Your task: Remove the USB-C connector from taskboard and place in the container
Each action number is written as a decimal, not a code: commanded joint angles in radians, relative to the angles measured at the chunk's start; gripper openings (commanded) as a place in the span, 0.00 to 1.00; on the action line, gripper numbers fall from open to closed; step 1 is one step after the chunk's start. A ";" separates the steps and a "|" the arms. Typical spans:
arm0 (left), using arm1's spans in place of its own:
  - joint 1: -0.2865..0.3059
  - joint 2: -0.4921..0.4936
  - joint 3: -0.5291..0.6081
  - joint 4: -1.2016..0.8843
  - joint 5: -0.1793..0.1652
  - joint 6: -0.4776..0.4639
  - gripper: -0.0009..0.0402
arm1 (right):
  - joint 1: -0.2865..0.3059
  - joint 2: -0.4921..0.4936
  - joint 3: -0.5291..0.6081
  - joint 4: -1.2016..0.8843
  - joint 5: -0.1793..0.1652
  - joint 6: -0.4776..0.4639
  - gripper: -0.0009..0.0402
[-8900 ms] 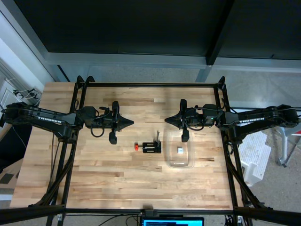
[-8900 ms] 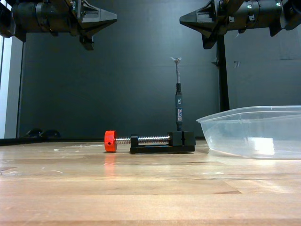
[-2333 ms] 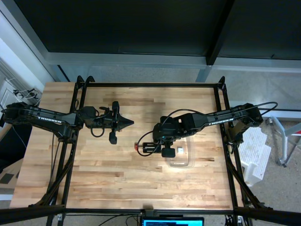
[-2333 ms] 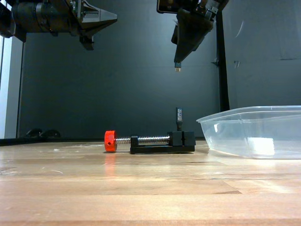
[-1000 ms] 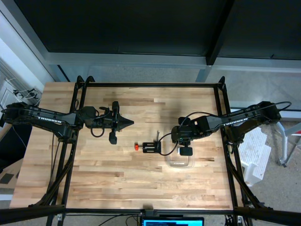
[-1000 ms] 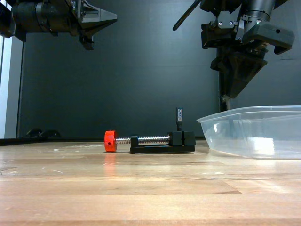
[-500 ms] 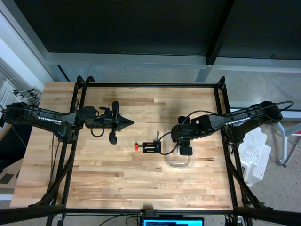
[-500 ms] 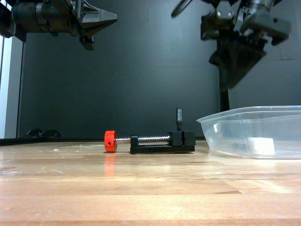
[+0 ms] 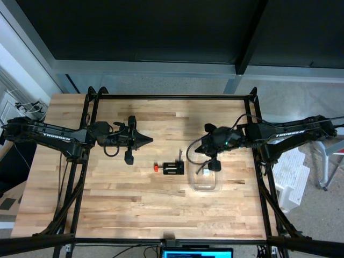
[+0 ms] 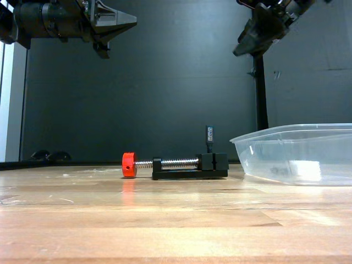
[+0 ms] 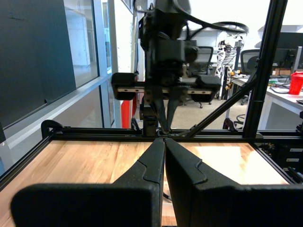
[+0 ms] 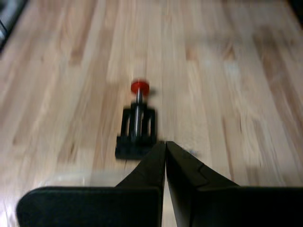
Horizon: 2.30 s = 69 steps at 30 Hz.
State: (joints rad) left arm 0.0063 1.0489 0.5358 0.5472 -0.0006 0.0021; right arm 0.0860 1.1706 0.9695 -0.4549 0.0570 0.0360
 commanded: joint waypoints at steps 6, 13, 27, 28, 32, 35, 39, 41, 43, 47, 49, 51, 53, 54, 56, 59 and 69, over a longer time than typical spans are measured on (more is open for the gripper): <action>0.000 0.000 0.000 0.000 0.000 0.000 0.02 | -0.082 -0.079 -0.154 0.386 -0.078 -0.001 0.02; 0.000 0.000 0.000 0.000 0.000 0.000 0.02 | -0.108 -0.109 -0.242 0.593 -0.066 -0.017 0.02; 0.000 0.000 0.000 0.000 0.000 0.000 0.02 | -0.108 -0.131 -0.372 0.888 -0.060 -0.045 0.02; 0.000 0.000 0.000 0.000 0.000 0.000 0.02 | -0.108 -0.131 -0.378 0.900 -0.062 -0.045 0.02; 0.000 0.000 0.000 0.000 0.000 0.000 0.02 | -0.110 -0.131 -0.386 0.917 -0.088 -0.041 0.02; 0.000 0.000 0.000 0.000 0.000 0.000 0.02 | -0.111 -0.131 -0.386 0.930 -0.088 -0.042 0.02; 0.000 0.000 0.000 0.000 0.000 0.000 0.02 | -0.113 -0.131 -0.386 0.935 -0.087 -0.044 0.02; 0.000 0.000 0.000 0.000 0.000 0.000 0.02 | -0.113 -0.131 -0.386 0.930 -0.085 -0.044 0.02; 0.000 0.000 0.000 0.000 0.000 0.000 0.02 | -0.113 -0.131 -0.388 0.930 -0.084 -0.043 0.02; 0.000 0.000 0.000 0.000 0.000 0.000 0.02 | -0.116 -0.131 -0.390 0.929 -0.084 -0.040 0.02; 0.000 0.000 0.000 0.000 0.000 0.000 0.02 | -0.125 -0.131 -0.391 0.926 -0.085 -0.024 0.02; 0.000 0.000 0.000 0.000 0.000 0.000 0.02 | -0.139 -0.131 -0.391 0.919 -0.092 0.007 0.02; 0.000 0.000 0.000 0.000 0.000 0.000 0.02 | -0.143 -0.131 -0.391 0.919 -0.103 0.010 0.02; 0.000 0.000 0.000 0.000 0.000 0.000 0.02 | -0.143 -0.131 -0.391 0.919 -0.103 0.010 0.02; 0.000 0.000 0.000 0.000 0.000 0.000 0.02 | -0.143 -0.131 -0.391 0.918 -0.103 0.011 0.02; 0.000 0.000 0.000 0.000 0.000 0.000 0.02 | -0.143 -0.131 -0.391 0.918 -0.102 0.008 0.02; 0.000 0.000 0.000 0.000 0.000 0.000 0.02 | -0.141 -0.131 -0.391 0.918 -0.103 -0.018 0.02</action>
State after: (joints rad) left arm 0.0063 1.0489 0.5358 0.5472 -0.0006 0.0021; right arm -0.0563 1.0386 0.5777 0.4625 -0.0463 0.0193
